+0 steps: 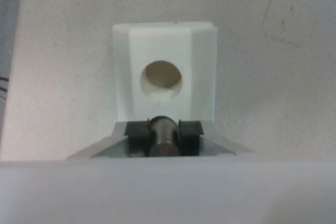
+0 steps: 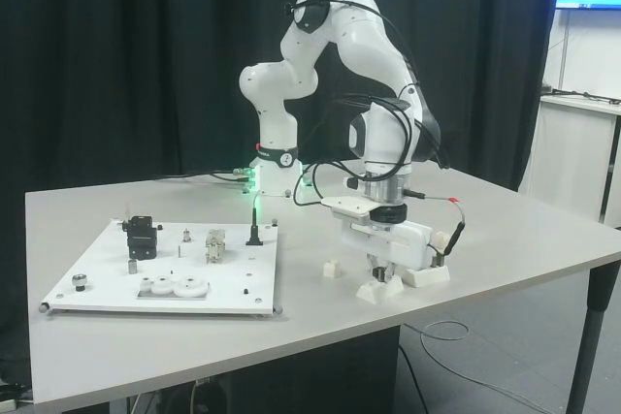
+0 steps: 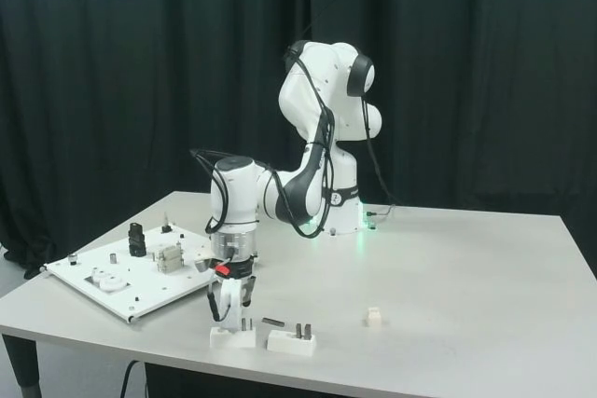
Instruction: Pick round peg 3.
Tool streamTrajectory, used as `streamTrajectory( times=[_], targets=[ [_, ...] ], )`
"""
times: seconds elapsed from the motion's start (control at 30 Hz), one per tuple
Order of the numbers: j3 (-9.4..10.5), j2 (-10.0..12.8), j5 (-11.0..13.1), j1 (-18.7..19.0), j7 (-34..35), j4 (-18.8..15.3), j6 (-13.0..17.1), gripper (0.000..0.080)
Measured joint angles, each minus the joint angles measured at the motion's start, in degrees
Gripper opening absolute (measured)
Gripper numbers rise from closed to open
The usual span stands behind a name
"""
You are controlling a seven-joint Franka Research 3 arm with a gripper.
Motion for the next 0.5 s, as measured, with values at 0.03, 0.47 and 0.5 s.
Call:
streamTrajectory(
  times=[0.03,0.47,0.5],
  targets=[
    [-0.01,0.0,0.0,0.0,0.0,0.01,0.01,0.0166],
    [-0.18,-1.18,-1.12,0.0,0.0,0.66,-0.05,0.011],
    [-0.18,-1.44,-1.33,0.0,0.0,0.67,-0.16,0.011]
  ],
)
